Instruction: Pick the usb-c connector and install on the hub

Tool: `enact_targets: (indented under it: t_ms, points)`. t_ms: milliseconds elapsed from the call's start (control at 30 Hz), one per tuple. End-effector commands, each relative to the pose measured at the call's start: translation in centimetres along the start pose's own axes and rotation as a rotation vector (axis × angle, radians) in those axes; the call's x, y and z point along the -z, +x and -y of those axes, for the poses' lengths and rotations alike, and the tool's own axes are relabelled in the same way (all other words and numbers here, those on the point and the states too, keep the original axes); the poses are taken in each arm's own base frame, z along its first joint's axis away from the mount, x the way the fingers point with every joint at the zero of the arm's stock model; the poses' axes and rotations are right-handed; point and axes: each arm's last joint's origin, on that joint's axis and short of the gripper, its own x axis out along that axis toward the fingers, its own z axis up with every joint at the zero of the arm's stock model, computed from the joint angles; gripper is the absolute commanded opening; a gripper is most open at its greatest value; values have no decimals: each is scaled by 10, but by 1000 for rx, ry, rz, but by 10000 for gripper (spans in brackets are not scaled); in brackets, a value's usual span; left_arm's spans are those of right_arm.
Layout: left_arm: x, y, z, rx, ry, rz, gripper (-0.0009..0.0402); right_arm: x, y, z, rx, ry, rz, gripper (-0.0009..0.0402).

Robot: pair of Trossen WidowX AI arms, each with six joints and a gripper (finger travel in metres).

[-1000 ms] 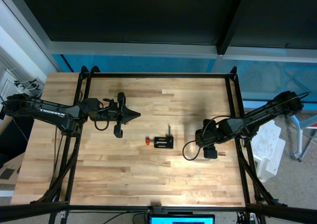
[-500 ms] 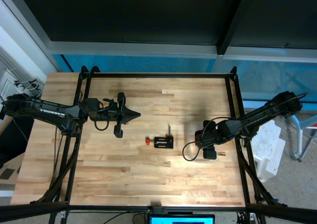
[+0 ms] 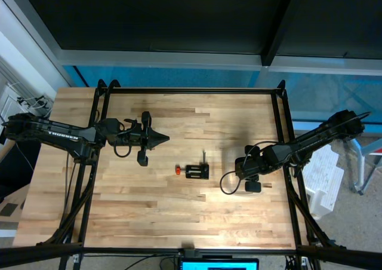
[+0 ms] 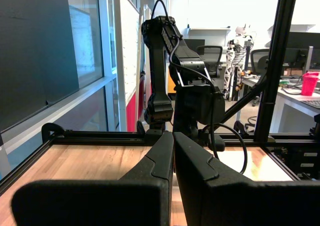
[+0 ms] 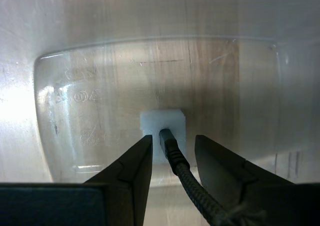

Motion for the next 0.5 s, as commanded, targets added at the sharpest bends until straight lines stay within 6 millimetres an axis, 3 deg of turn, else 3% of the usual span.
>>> enact_targets:
  t_ms: [33,500]
  points:
    - [0,0,0,0,0,0,0,1,1,0,0,-1,0,98]
    - [0,0,0,0,0,0,0,0,1,0,0,-1,2,38]
